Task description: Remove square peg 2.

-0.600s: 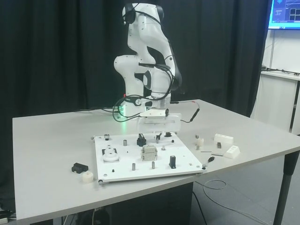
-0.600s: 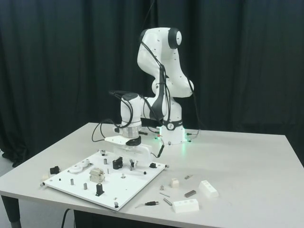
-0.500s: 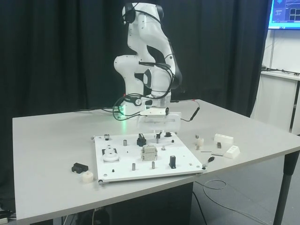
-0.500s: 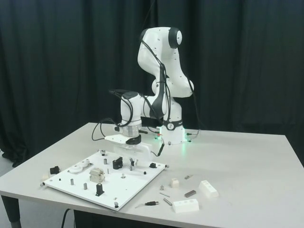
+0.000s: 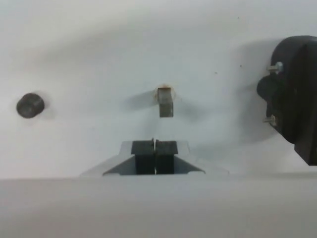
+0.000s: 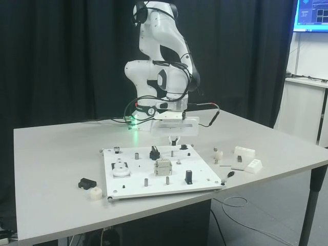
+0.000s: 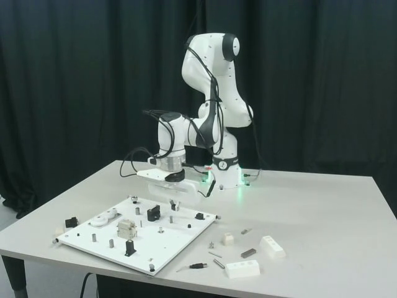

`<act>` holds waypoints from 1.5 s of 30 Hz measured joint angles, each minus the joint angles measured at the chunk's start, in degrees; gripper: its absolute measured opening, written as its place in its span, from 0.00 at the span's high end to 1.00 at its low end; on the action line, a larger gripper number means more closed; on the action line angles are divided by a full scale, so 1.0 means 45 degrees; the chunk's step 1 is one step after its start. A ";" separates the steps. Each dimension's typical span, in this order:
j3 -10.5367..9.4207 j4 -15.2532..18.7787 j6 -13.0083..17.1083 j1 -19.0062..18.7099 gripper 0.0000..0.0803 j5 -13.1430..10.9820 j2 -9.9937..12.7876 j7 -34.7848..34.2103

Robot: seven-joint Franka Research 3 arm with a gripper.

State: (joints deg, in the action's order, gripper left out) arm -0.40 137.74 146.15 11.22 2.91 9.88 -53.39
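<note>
A black block (image 6: 188, 177) stands at the lower centre of the first room view, near the front edge of the white board (image 6: 200, 180). Further back, square peg 2 (image 5: 166, 101) stands upright in the board, free of the fingers. Above it hangs the gripper (image 5: 155, 157), its 2 fingers clenched together on nothing.

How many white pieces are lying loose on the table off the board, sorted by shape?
Long blocks: 2
Small cube: 1
Round piece: 1
Total: 4
</note>
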 joint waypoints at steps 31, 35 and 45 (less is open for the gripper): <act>0.0045 -0.0033 -0.0353 -0.0011 0.09 0.0000 -0.0304 0.0001; 0.0077 -0.0070 -0.0352 -0.0009 0.01 0.0000 -0.0304 0.0001; 0.0045 -0.0161 -0.0256 -0.0017 0.00 0.0000 -0.0302 0.0529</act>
State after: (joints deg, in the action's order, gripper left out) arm -0.20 137.02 145.00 11.14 2.91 8.52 -51.01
